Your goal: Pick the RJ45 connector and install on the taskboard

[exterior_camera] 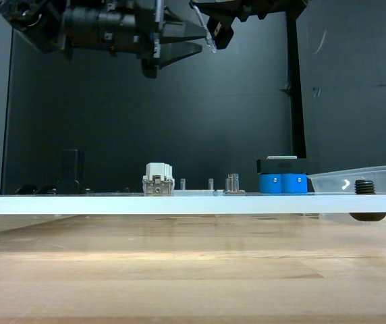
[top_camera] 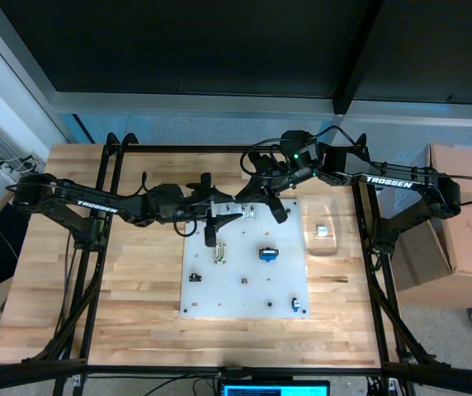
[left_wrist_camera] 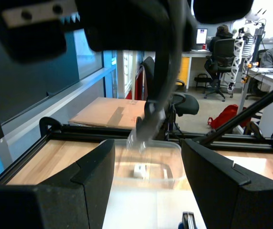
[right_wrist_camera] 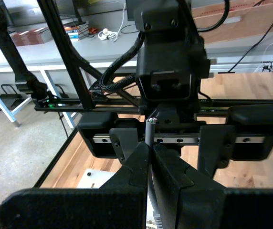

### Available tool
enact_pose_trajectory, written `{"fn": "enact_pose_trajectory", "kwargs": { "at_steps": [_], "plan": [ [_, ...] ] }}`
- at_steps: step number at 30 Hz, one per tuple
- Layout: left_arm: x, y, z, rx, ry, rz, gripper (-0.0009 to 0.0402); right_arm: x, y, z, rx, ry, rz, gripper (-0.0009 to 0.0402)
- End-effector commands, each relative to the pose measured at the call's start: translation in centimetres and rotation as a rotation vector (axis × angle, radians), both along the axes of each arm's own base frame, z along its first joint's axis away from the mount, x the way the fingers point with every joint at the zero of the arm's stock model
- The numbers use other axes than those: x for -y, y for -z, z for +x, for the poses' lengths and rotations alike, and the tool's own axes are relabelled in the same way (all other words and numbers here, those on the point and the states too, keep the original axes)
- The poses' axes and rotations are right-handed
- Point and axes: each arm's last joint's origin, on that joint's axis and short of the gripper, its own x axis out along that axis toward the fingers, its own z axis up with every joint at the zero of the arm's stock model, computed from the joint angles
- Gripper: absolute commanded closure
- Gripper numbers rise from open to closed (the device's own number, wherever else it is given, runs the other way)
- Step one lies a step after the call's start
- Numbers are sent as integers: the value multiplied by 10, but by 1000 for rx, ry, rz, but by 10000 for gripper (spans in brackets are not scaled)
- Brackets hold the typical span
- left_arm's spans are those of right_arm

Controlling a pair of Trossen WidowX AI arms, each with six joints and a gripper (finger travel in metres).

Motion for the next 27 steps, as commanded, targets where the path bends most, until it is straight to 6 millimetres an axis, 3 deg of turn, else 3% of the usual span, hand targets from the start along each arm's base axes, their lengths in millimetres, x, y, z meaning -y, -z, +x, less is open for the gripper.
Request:
{"fn": "enact_pose_trajectory", "kwargs": {
  "at_steps": [1,22,27],
  "plan": [
    [-1,-2,9,2,-2,4,200,0,1,0,-4,-4,7,393],
    [-1,-1,16,-24,10,6,282,-1,-2,0,24,-25,18,393],
    [-1,-1,16,-22,10,5,291,-2,2,-5,100,-14,34,393]
  ]
}}
